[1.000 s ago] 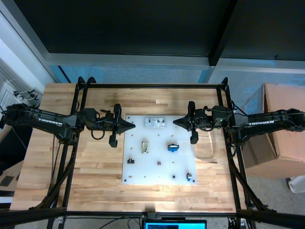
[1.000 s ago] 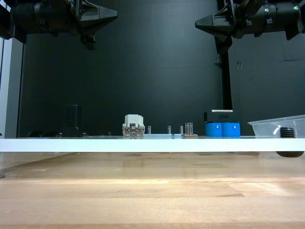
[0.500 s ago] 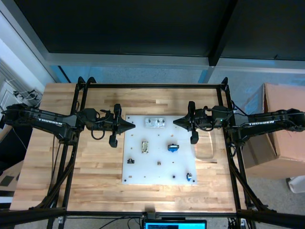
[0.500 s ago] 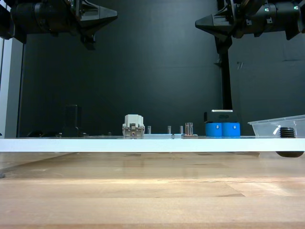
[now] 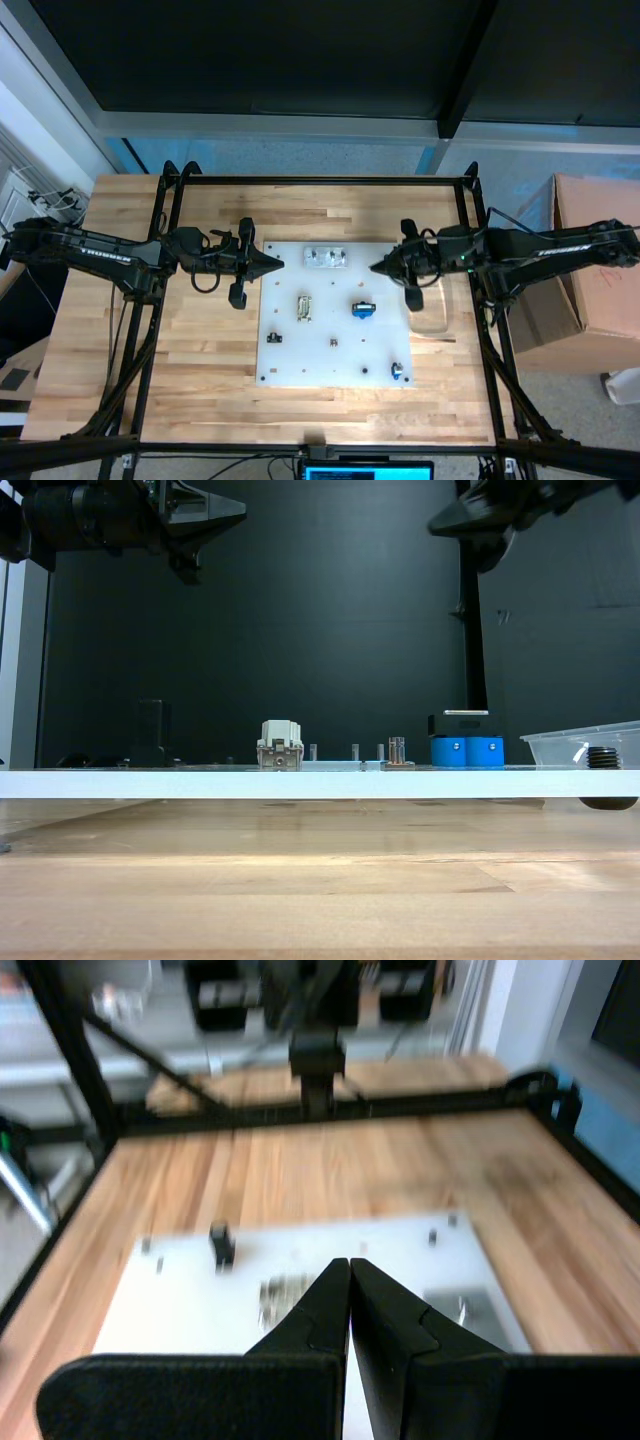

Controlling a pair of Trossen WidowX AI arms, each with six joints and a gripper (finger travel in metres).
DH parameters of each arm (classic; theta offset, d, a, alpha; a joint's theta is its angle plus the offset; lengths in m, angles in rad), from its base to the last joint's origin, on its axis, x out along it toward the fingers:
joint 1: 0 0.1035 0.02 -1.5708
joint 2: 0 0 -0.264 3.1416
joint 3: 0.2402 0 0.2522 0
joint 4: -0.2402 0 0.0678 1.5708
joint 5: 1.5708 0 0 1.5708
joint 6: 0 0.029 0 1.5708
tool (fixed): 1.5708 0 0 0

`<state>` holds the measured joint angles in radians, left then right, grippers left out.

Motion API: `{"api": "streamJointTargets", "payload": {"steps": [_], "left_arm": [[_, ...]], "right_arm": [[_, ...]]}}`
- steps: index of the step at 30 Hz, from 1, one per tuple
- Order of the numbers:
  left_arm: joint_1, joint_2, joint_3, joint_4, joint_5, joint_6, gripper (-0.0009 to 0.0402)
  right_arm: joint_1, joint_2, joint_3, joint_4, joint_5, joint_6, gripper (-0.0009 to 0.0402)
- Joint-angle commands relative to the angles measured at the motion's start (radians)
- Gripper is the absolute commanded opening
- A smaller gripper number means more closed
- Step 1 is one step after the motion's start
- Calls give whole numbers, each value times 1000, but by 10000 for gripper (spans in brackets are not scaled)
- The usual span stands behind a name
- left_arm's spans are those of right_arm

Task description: Remove the RJ45 connector from the taskboard and place in the container

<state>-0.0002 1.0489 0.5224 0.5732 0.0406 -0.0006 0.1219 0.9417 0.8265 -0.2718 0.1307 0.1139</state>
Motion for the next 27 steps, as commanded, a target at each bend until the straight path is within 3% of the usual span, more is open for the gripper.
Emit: {"api": "streamJointTargets", "payload": {"steps": [1, 9, 18, 27], "left_arm": [[0, 0, 0, 0, 0, 0, 0], [0, 0, 0, 0, 0, 0, 0], [0, 0, 0, 0, 0, 0, 0], [0, 0, 0, 0, 0, 0, 0]], "right_arm": [[71, 8, 70, -181, 53, 45, 0], [245, 105, 244, -528, 114, 176, 0], [389, 270, 414, -785, 113, 301, 0], [474, 393, 528, -950, 78, 400, 0]]}}
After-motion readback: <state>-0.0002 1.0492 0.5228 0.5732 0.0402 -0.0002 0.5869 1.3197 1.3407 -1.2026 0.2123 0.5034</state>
